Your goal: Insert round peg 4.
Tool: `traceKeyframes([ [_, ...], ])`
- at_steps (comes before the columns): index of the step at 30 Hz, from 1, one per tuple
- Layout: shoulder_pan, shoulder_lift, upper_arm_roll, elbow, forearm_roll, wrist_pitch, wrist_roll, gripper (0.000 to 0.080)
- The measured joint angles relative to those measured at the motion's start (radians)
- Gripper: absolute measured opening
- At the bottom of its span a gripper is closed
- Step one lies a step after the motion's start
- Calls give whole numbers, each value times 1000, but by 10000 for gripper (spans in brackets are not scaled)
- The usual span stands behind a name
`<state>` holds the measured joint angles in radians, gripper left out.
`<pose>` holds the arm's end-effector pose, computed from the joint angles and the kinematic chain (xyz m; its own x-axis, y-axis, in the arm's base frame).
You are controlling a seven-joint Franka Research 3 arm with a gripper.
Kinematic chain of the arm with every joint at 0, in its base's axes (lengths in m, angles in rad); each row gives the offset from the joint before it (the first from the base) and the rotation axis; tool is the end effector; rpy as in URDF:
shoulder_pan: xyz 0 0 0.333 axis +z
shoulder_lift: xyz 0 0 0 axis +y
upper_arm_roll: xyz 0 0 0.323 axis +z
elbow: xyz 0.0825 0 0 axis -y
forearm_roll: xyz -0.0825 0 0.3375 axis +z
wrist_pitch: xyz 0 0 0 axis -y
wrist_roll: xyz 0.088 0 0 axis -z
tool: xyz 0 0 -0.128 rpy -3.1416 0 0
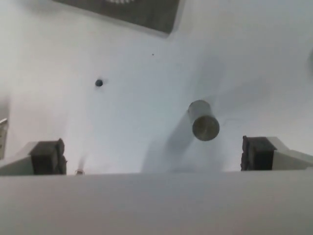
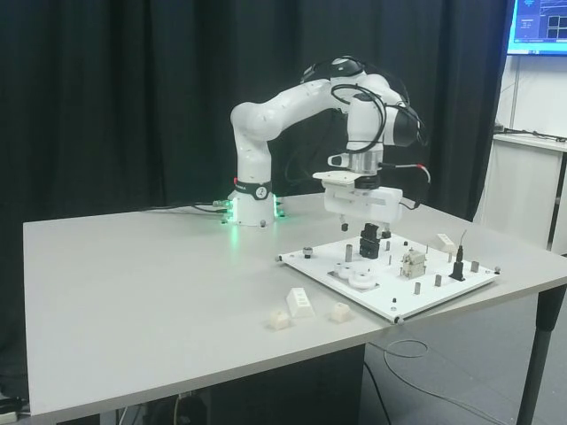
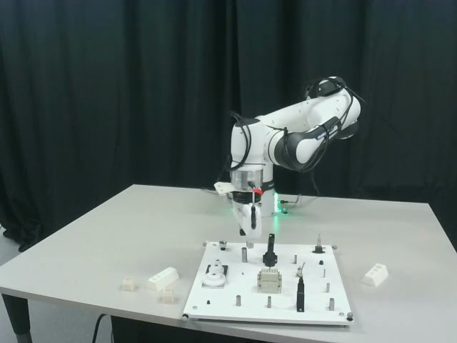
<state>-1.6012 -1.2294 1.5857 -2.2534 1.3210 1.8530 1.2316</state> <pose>0.4759 0.0947 0.2631 -0.3379 -0.9411 0.0097 -0.9398 0.3368 -0.0583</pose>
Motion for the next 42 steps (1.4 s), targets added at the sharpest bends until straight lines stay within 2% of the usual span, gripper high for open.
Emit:
traceKeyframes([
  [17, -5, 0, 12, 13, 1, 12, 0, 800],
  [25, -14, 0, 37, 24, 5, 43, 1, 800],
  [42, -48, -1, 85, 45, 16, 65, 3, 800],
])
